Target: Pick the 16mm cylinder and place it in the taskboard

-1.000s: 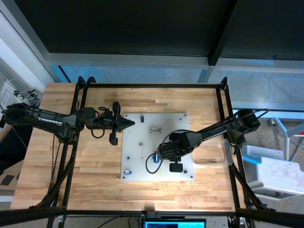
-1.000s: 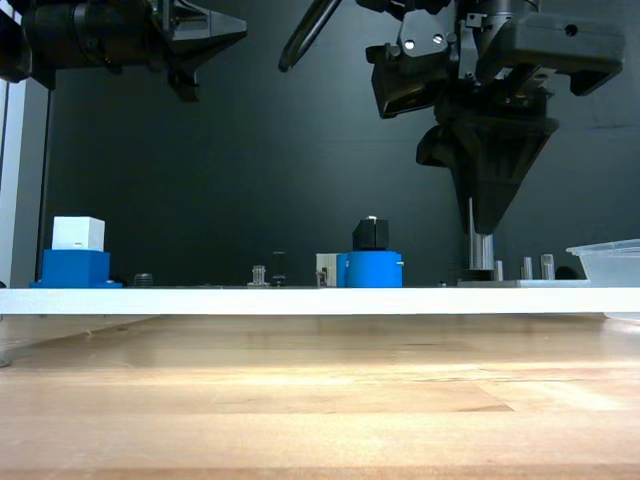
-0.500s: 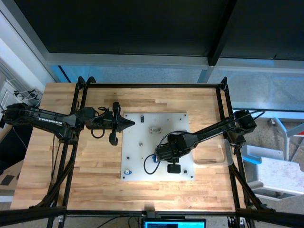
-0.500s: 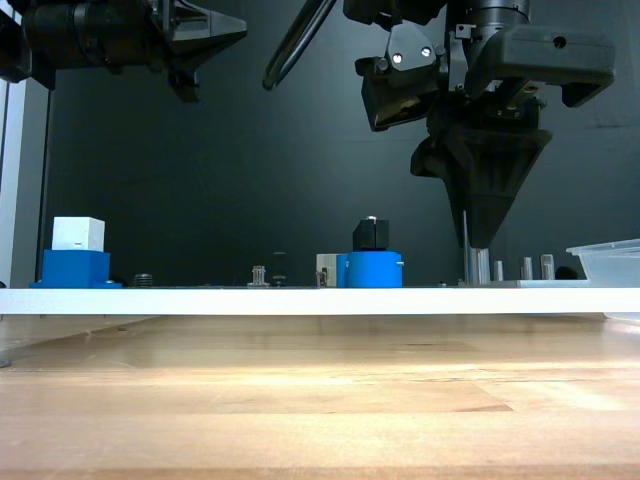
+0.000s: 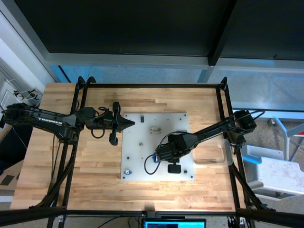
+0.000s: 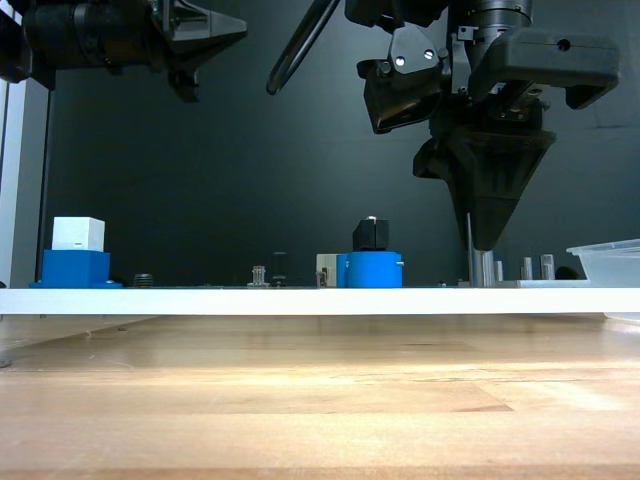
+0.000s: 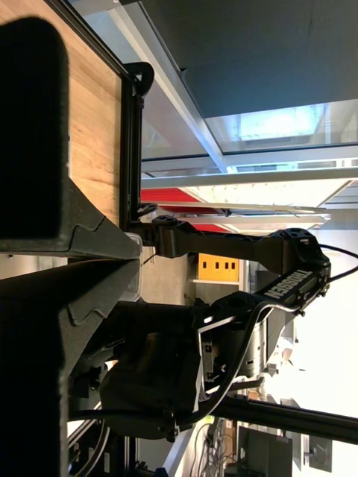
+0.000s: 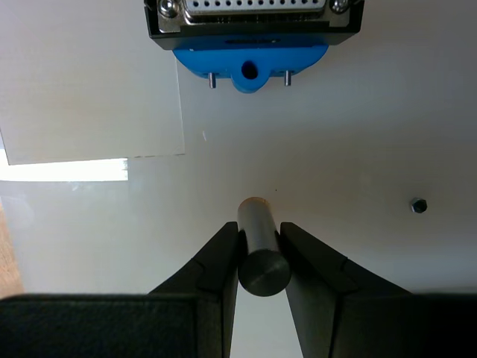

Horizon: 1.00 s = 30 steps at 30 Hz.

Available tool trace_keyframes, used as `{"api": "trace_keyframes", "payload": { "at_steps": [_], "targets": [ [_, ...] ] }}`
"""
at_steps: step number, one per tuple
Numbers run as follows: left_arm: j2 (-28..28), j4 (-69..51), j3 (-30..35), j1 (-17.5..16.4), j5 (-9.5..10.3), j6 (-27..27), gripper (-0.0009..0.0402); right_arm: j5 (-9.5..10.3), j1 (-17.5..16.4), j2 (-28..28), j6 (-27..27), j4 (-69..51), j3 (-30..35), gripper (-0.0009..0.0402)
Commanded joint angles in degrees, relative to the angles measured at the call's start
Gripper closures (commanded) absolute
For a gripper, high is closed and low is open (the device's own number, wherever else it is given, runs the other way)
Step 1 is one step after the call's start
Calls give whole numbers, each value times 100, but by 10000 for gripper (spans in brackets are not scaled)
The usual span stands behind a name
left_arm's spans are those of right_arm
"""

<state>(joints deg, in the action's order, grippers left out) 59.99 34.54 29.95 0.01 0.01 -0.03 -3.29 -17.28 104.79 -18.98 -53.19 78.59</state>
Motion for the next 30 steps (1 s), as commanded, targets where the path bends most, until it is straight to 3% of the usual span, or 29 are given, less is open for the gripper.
{"api": "trace_keyframes", "payload": {
  "at_steps": [1, 30],
  "targets": [
    [2, 0, 0, -2, 0, 0, 393, -7, 0, 0, -2, 13, -2, 386],
    [2, 0, 0, -2, 0, 0, 393, -20, 4, 0, 44, 37, -39, 386]
  ]
}}
